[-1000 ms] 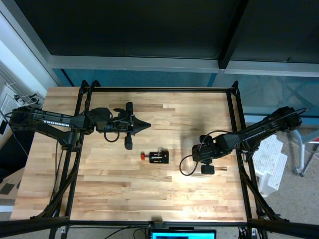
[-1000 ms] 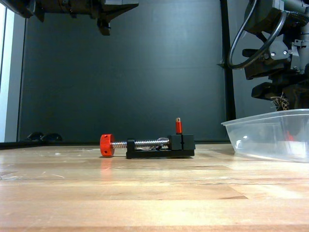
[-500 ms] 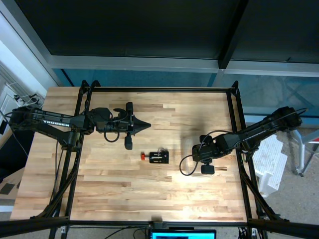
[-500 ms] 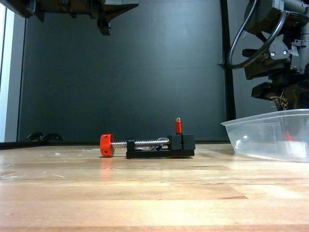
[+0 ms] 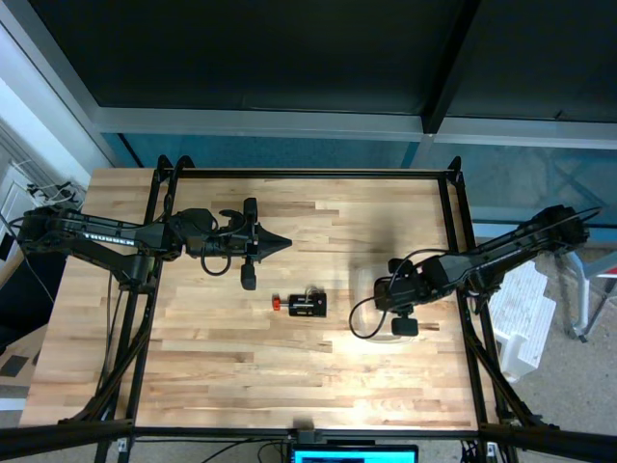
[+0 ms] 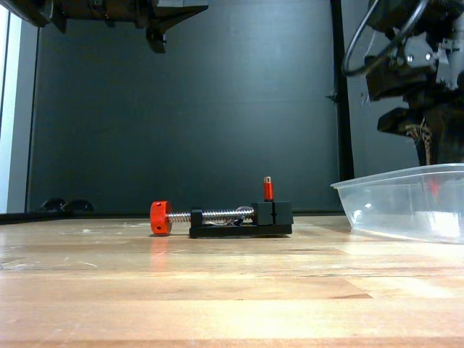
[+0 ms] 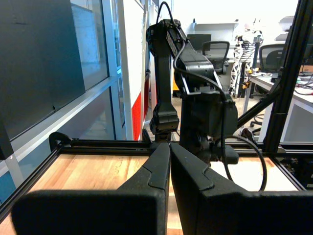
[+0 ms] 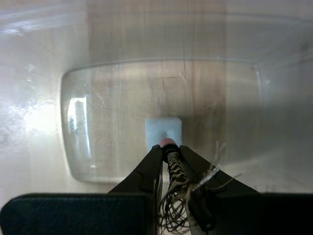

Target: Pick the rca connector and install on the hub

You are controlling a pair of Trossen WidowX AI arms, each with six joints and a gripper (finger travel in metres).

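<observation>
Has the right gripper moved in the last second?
Yes. Against the clear tray, the right gripper, shut on the rca connector, has risen slightly. The left gripper hangs shut, high left of the hub.

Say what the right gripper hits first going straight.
Probably the white cube in the clear tray, just past the rca connector in the right gripper's jaws; depth unclear. The left gripper hangs high at left.

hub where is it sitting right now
In the high view the hub sits mid-table, between the left gripper beyond it to the left and the right gripper, holding the rca connector over the clear tray to its right.
</observation>
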